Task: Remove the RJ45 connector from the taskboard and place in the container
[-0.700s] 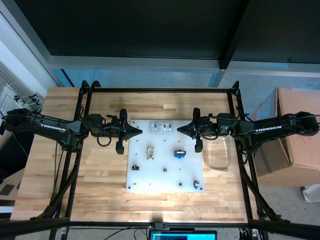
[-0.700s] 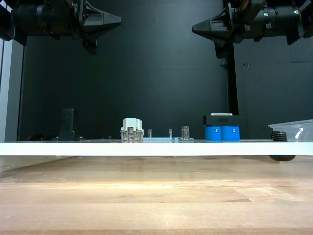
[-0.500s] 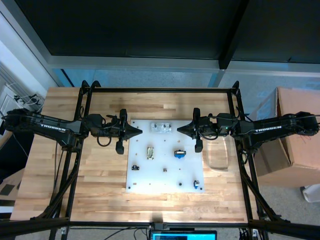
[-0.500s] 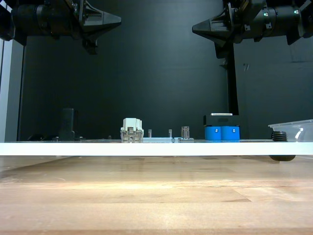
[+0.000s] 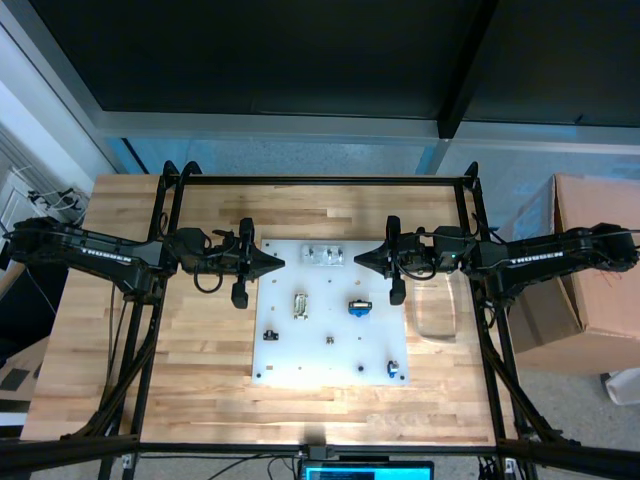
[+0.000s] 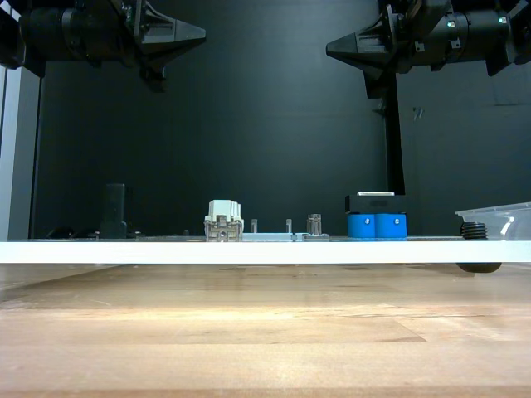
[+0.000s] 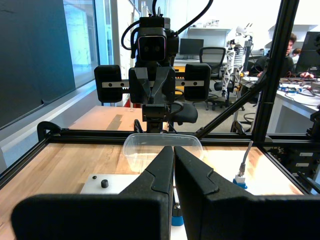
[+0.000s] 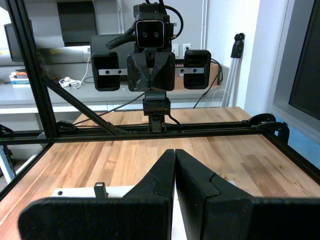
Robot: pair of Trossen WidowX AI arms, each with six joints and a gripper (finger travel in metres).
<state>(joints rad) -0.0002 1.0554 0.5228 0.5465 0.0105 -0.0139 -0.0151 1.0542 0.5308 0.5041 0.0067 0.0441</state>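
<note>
The white taskboard (image 5: 280, 370) lies mid-table. A small connector that I take for the RJ45 connector (image 5: 395, 369) stands upright in a blue seat near the board's near right corner; its stub rises from that seat (image 7: 240, 172). The clear container (image 5: 437, 310) rests on the table just right of the board and appears again (image 7: 162, 145). My left gripper (image 5: 282, 263) hangs high over the board's far left edge, shut and empty. My right gripper (image 5: 357, 259) hangs high over the far right part, shut and empty, facing the left one. Both are well clear of the connector.
On the board stand a grey-white connector (image 5: 300, 305), a blue block with a black top (image 5: 359, 307), a clear part at the far edge (image 5: 322, 256) and small black parts (image 5: 270, 334). A black frame (image 5: 320, 181) rings the table. A cardboard box (image 5: 590, 270) sits off to the right.
</note>
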